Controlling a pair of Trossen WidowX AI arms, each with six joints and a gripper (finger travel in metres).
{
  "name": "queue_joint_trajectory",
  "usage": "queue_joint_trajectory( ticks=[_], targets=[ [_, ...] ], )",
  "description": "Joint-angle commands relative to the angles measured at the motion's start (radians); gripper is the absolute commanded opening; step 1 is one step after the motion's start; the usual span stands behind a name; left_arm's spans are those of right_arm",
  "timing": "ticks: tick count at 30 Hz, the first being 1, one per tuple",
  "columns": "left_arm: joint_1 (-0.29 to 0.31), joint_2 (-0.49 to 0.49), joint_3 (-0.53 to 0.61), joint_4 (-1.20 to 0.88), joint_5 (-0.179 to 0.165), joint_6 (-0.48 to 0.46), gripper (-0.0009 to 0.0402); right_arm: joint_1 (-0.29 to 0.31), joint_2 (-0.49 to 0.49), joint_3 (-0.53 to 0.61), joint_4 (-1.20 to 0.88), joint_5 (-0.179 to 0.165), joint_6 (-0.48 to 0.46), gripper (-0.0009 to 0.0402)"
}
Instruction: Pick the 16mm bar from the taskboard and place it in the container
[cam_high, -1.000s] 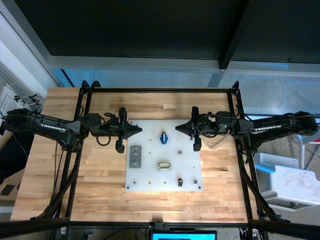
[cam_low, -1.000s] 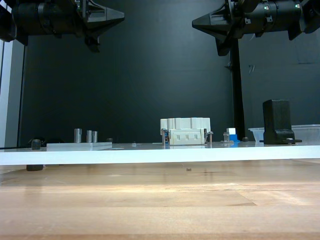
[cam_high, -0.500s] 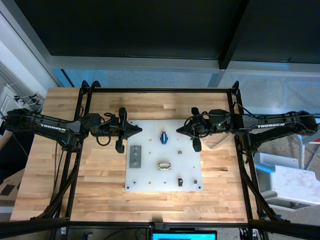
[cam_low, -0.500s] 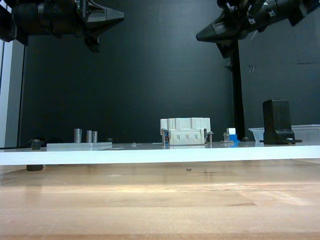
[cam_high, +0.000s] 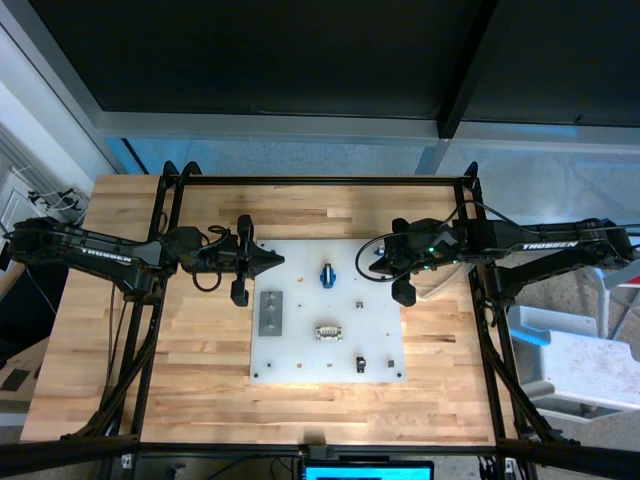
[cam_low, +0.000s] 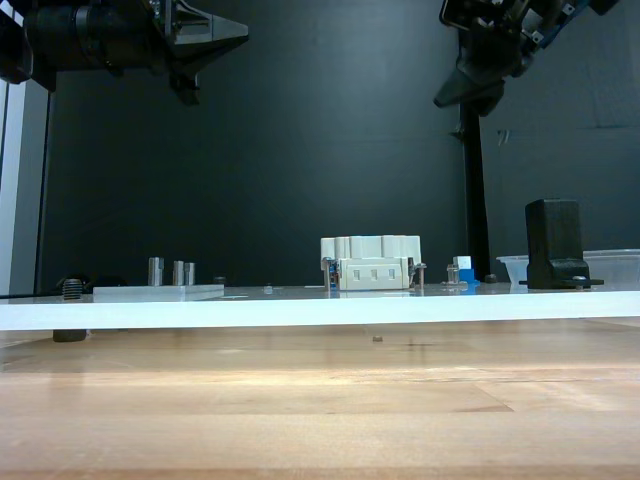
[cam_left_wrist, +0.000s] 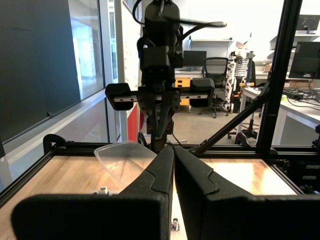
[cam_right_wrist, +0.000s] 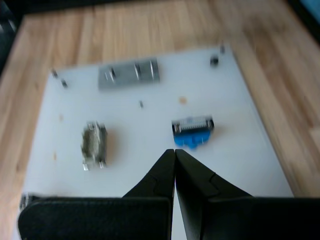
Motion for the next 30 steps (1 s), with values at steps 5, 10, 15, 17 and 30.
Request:
queue_joint_trajectory(
  ticks=[5, 10, 15, 17, 30],
  targets=[
    [0.0, 0.0, 0.0, 0.0, 0.0, 0.0, 0.0, 0.01, 0.103, 0.094, -0.195, -0.001, 0.018, 0.0],
    [0.0, 0.0, 0.0, 0.0, 0.0, 0.0, 0.0, 0.042, 0.161, 0.142, -0.29, -0.001, 0.037, 0.0],
    [0.0, 0.0, 0.0, 0.0, 0.0, 0.0, 0.0, 0.082, 0.203, 0.175, -0.322, 0.0, 0.047, 0.0],
    [0.0, 0.0, 0.0, 0.0, 0.0, 0.0, 0.0, 0.095, 0.224, 0.191, -0.35, 0.0, 0.053, 0.0],
    [0.0, 0.0, 0.0, 0.0, 0.0, 0.0, 0.0, 0.216, 0.303, 0.263, -0.433, 0.003, 0.157, 0.0]
  ],
)
